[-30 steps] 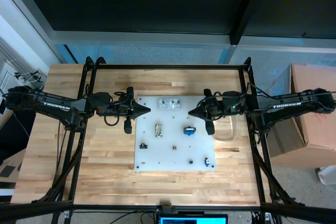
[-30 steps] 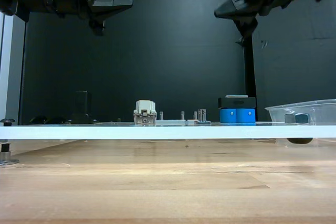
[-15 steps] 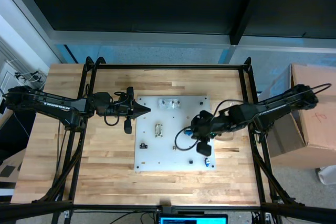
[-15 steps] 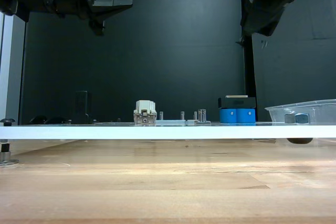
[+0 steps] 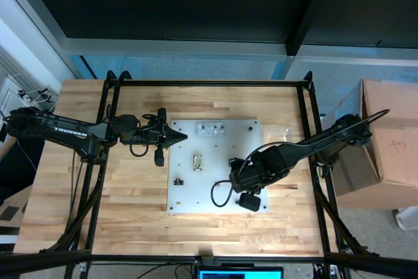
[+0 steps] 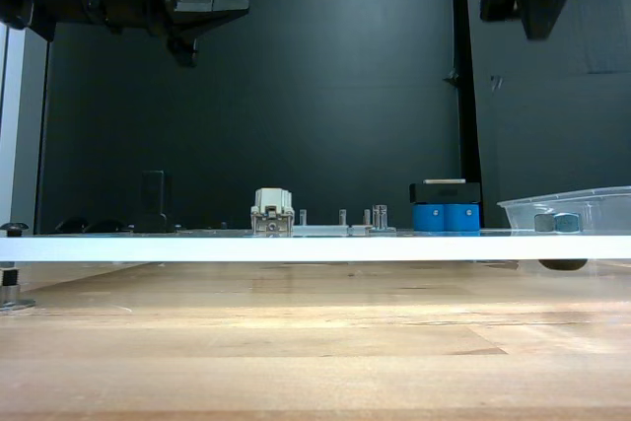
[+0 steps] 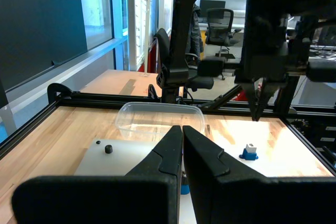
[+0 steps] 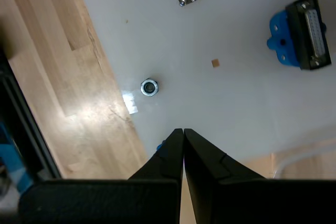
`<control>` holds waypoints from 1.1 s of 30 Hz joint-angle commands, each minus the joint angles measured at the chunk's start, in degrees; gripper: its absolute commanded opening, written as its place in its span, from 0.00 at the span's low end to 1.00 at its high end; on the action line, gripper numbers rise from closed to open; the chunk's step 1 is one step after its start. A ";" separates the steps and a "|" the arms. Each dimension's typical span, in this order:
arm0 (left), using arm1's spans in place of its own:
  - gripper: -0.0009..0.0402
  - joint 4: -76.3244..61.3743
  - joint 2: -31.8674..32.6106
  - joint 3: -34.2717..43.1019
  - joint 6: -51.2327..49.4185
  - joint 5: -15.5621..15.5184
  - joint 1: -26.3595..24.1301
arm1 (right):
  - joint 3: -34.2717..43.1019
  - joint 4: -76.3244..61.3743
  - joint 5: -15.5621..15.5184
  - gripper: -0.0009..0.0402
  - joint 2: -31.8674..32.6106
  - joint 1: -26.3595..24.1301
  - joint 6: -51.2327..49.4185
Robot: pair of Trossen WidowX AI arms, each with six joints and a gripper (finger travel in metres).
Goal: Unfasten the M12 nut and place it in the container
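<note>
**Both arms above the task board.** White "TROSSEN" lettering (image 5: pixel 68 132) runs along the left arm (image 5: pixel 98 136). The left gripper (image 5: pixel 181 137) hangs level and high over the far left edge of the white board (image 5: pixel 196 191), with its fingers pressed together on nothing. The right gripper (image 8: pixel 183 131) points straight down above the board's near right part, and its fingers are likewise closed and empty. The M12 nut (image 8: pixel 144 88) sits on its stud (image 8: pixel 149 86), whose dark end shows in the bore. It is close to the board edge that meets the tabletop (image 8: pixel 63 66). In the high view the right arm (image 5: pixel 313 142) hides it. The clear container (image 7: pixel 131 116) stands on the tabletop beside the board's right edge, apart from the nut. A blue connector (image 8: pixel 298 31) lies further in on the board.

**Change:** one second ago the right gripper hung level and high at the board's far right, mirroring the left. It has since swung toward the near edge and tipped downward. The left gripper and the nut have not moved.
</note>
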 commanded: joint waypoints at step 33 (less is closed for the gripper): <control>0.02 0.00 0.02 0.00 0.00 0.00 0.00 | 3.96 3.67 2.12 0.67 16.96 2.84 -3.10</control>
